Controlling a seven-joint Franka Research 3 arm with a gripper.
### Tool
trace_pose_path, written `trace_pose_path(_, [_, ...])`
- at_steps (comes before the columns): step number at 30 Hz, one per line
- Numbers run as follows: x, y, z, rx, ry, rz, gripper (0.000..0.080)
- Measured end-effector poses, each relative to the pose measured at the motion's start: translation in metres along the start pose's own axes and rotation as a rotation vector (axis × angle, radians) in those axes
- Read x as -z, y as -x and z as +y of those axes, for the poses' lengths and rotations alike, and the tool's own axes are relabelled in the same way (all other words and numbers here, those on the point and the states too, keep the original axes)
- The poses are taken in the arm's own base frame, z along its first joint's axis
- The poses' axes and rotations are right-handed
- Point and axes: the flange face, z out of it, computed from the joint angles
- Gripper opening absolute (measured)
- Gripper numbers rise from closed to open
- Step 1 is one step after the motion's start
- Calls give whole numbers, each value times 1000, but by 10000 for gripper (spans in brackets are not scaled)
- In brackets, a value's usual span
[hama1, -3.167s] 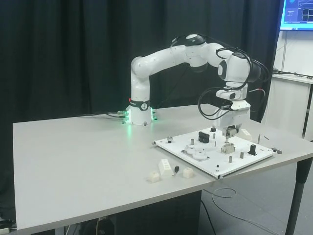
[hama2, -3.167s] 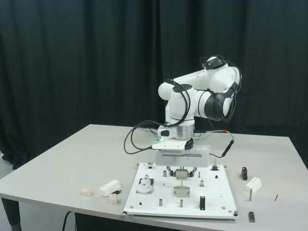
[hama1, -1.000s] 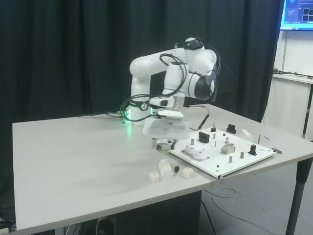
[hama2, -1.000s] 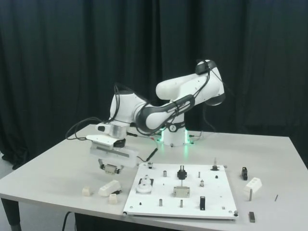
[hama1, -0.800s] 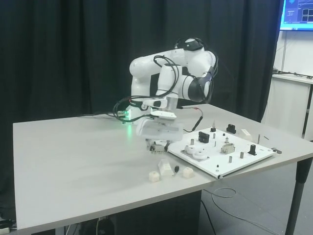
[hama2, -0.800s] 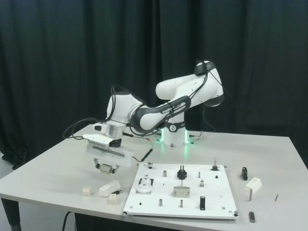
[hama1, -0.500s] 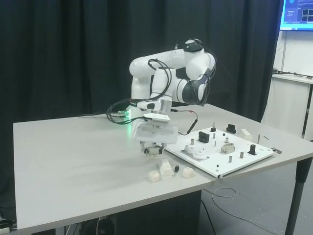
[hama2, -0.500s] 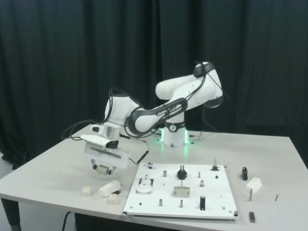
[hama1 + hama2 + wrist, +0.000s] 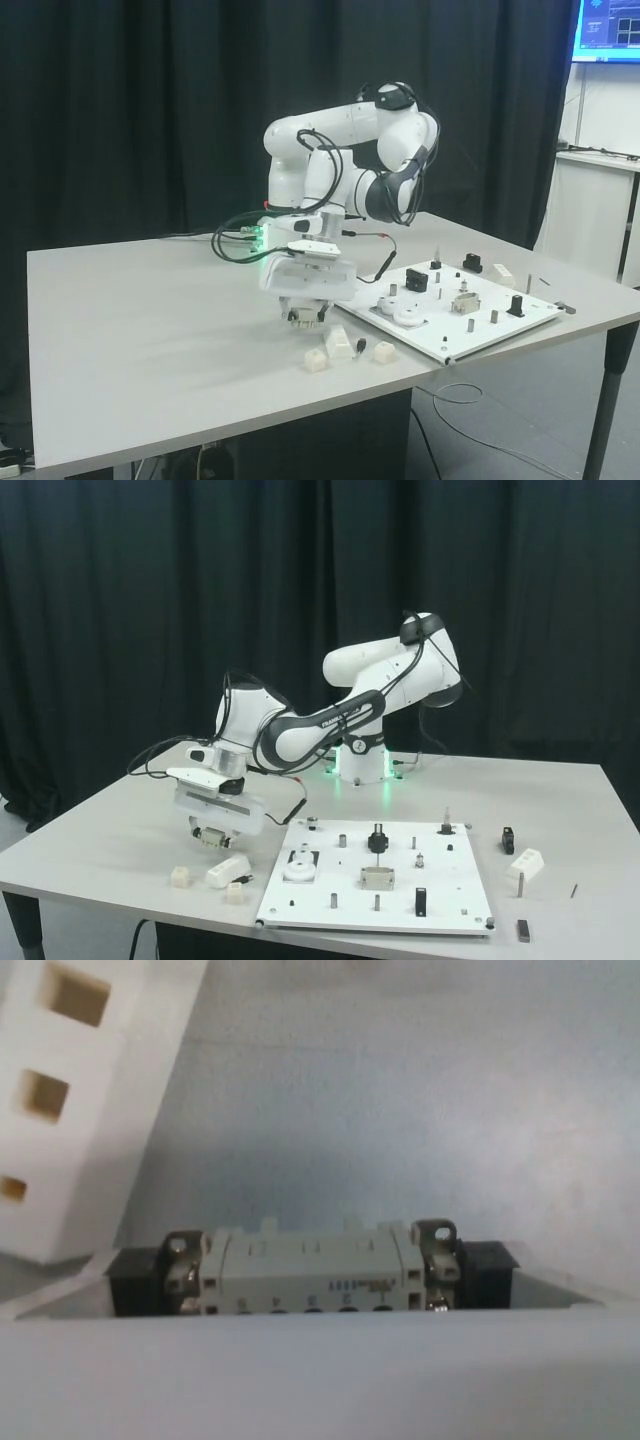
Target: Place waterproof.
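My fingers (image 9: 312, 1285) hold the grey connector (image 9: 310, 1272) by its ends, above the grey surface (image 9: 150, 310), not yet set down. Placing is left, I judge. Wrist view shows the grip and a white block (image 9: 75, 1110) beside; room views show the white board (image 9: 400, 890) well apart.
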Motion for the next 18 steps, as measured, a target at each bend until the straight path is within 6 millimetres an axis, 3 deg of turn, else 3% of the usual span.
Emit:
trace_pose_path(15, [-7, 3, 1, 7, 5, 5, 620])
trace_pose_path(16, [-7, 3, 1, 6, 5, 6, 788])
trace_pose_path(18, [-8, 3, 1, 6, 5, 7, 788])
